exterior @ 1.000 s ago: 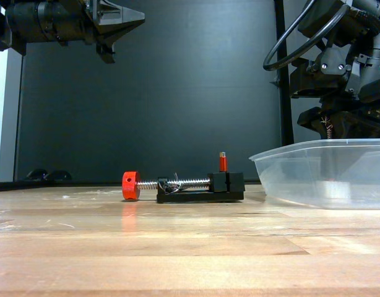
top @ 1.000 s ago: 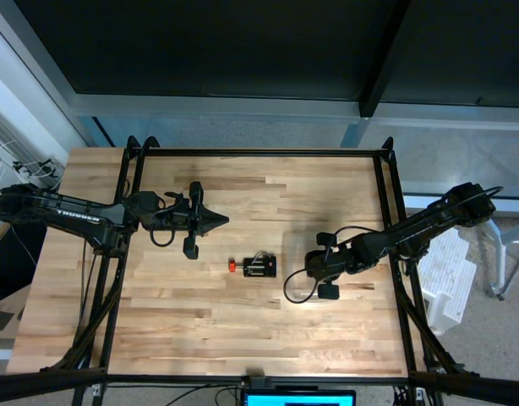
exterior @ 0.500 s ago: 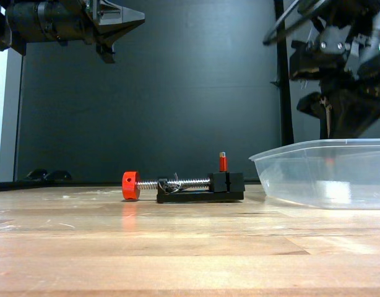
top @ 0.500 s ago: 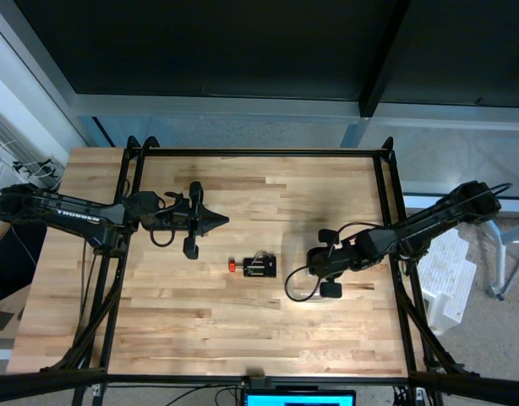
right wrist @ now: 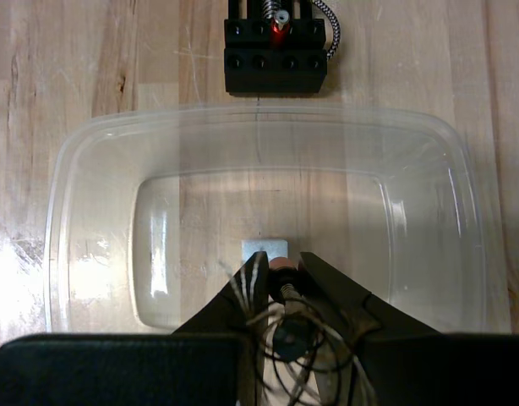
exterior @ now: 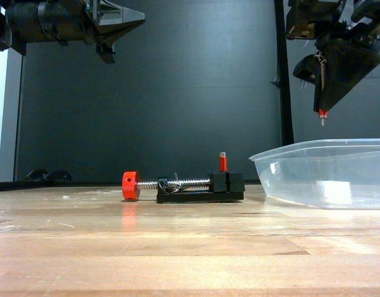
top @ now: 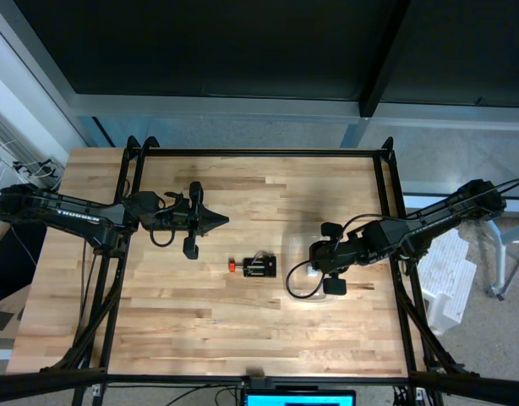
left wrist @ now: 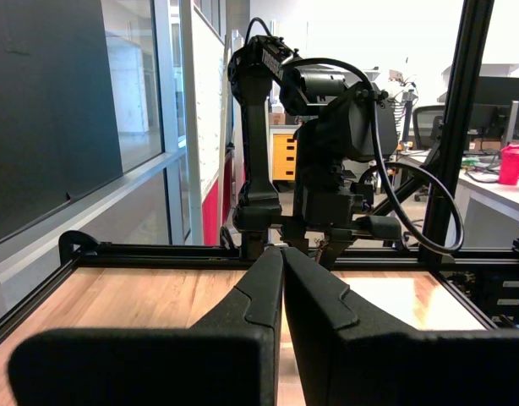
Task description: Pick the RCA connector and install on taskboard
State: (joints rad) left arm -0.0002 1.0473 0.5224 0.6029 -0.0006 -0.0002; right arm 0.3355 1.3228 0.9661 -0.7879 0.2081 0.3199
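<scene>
- One small connector (exterior: 322, 116), red with a silvery tip, hangs point-down in the air above the clear tray (exterior: 289, 179), touching neither its rim nor its floor.
- Narrowed fingers of the right hand (exterior: 322, 106) pinch the connector, and thin wire loops show by the fingers.
- Straight under that hand, a white square (right wrist: 264, 249) lies on the tray's floor.
- Just beside the tray, with a slim gap between them, the board (exterior: 202, 189) lies flat on the counter (top: 243, 330).
- Its black block carries a short red post (exterior: 222, 162) standing upright, and a silvery threaded rod runs away from the tray to a red knob (exterior: 130, 185).
- High over the counter's left part, well apart from the board, hovers the left hand (exterior: 140, 21). Its fingers are pressed together on nothing.
- Pale wooden planks make up the counter, scuffed and glossy under the light, and a black metal frame (top: 259, 153) runs round it.
- Behind it stands a dark wall panel (exterior: 196, 93), and a blue screen (top: 299, 397) sits at the near edge.
- From the left hand's camera, a bright office with glass partitions and desks shows beyond the right arm.
</scene>
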